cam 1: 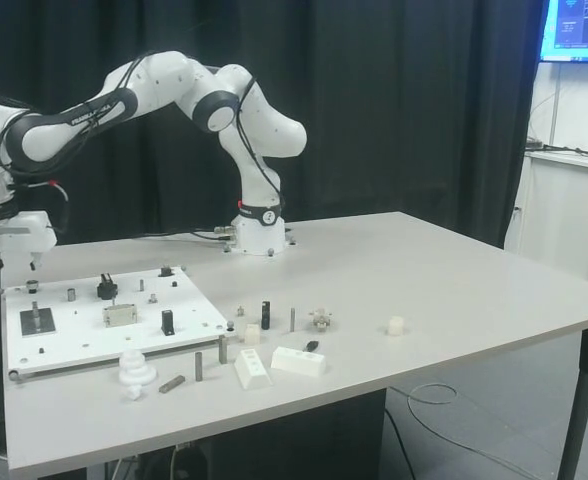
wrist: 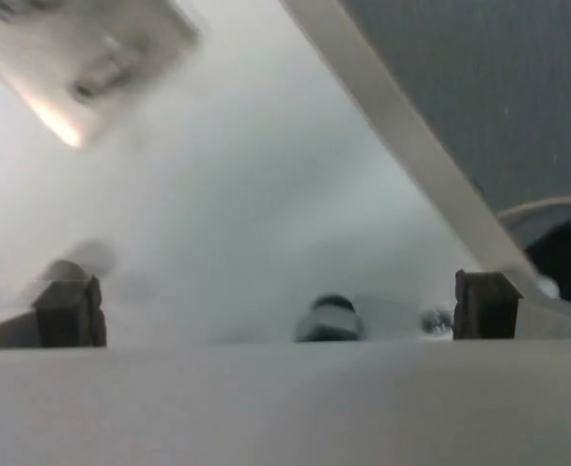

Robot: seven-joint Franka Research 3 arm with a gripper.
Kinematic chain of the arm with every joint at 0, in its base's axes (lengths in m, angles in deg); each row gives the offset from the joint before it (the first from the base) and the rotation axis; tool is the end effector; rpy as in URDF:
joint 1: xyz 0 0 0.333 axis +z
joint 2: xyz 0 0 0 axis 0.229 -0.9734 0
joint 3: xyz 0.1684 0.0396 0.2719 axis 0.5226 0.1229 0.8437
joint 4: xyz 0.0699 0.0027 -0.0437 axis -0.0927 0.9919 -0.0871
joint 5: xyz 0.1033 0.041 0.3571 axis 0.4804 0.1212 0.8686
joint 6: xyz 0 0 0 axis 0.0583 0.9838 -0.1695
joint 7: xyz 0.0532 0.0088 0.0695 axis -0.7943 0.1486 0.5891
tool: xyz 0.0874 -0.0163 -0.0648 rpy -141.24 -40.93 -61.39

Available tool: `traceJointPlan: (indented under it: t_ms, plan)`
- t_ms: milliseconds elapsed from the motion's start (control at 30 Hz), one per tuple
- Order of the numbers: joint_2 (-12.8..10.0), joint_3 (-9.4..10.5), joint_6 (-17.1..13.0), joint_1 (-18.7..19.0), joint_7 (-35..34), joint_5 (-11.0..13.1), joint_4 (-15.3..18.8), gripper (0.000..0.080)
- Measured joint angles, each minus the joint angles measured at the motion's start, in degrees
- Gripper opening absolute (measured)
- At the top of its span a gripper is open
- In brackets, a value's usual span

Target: Remove bolt 4.

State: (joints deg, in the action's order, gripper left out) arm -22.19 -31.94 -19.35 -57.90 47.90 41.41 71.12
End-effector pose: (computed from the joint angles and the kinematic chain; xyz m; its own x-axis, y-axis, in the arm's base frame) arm 0.2486 -0.6767 0.2786 0.0857 -0.9810 -0.1742 -0.9935 -0.0974 0.0594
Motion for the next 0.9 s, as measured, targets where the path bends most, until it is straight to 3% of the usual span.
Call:
traceJointPlan:
  t_ms: [200,600,900]
  plan:
    - [0.6,-1.08,-1.7,-0.1,-2.7,0.6,3.6,0.0800]
    - [3.9,-1.83,-5.5,0.1,-5.9,6.4,11.6,0.0800]
    - [6.8,-1.85,-9.8,1.5,-7.8,7.2,17.4,0.0800]
